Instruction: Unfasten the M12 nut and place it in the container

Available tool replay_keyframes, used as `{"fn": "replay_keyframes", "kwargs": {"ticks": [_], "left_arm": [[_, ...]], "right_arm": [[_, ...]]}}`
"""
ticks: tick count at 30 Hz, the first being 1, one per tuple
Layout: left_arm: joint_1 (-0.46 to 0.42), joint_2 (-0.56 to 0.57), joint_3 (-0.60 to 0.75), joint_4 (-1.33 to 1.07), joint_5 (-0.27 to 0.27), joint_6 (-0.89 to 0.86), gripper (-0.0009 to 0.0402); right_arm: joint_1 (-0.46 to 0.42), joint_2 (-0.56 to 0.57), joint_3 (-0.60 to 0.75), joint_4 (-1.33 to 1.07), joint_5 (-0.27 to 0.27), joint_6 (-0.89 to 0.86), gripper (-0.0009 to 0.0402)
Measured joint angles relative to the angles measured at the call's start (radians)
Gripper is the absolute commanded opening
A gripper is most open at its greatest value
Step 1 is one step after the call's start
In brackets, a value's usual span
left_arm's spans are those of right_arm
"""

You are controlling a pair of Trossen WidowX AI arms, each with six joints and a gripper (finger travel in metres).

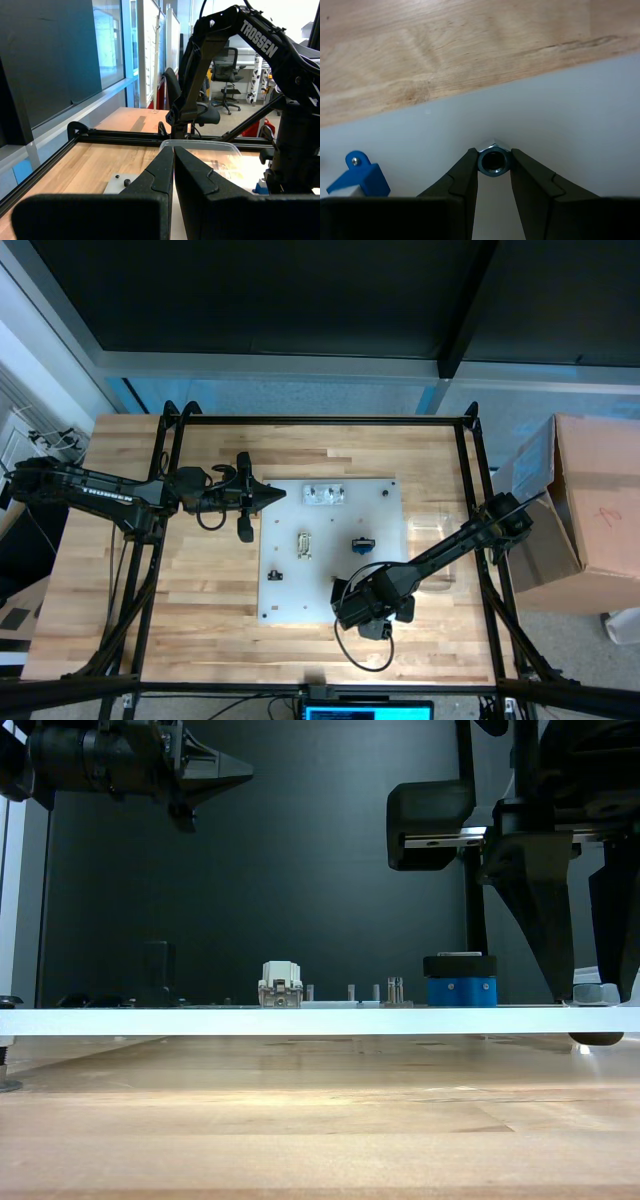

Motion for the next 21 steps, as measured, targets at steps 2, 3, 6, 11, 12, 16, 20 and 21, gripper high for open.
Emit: {"fn": "replay_keyframes", "kwargs": {"ticks": [2, 3, 6, 11, 12, 16, 20, 21], "left_arm": [[0.0, 0.0, 0.0, 0.0, 0.0, 0.0, 0.0], [0.0, 0.0, 0.0, 0.0, 0.0, 0.0, 0.0], [0.0, 0.0, 0.0, 0.0, 0.0, 0.0, 0.0], [0.0, 0.0, 0.0, 0.0, 0.0, 0.0, 0.0], [0.0, 0.0, 0.0, 0.0, 0.0, 0.0, 0.0], [0.0, 0.0, 0.0, 0.0, 0.0, 0.0, 0.0], [0.0, 0.0, 0.0, 0.0, 0.0, 0.0, 0.0], [0.0, 0.0, 0.0, 0.0, 0.0, 0.0, 0.0]], "right_arm": [[0.0, -0.002, -0.006, 0.009, 0.0, -0.022, 0.0025], [0.0, -0.002, -0.011, 0.014, 0.0, -0.027, 0.0025], [0.0, -0.006, -0.022, 0.024, 0.0, -0.039, 0.0025], [0.0, -0.006, -0.029, 0.027, 0.0, -0.042, 0.0056], [0.0, -0.006, -0.029, 0.027, 0.0, -0.042, 0.0068], [0.0, -0.006, -0.03, 0.026, 0.0, -0.041, 0.0122], [0.0, -0.005, -0.032, 0.016, 0.001, -0.038, 0.0174], [0.0, -0.005, -0.032, 0.013, 0.001, -0.038, 0.0185]]}}
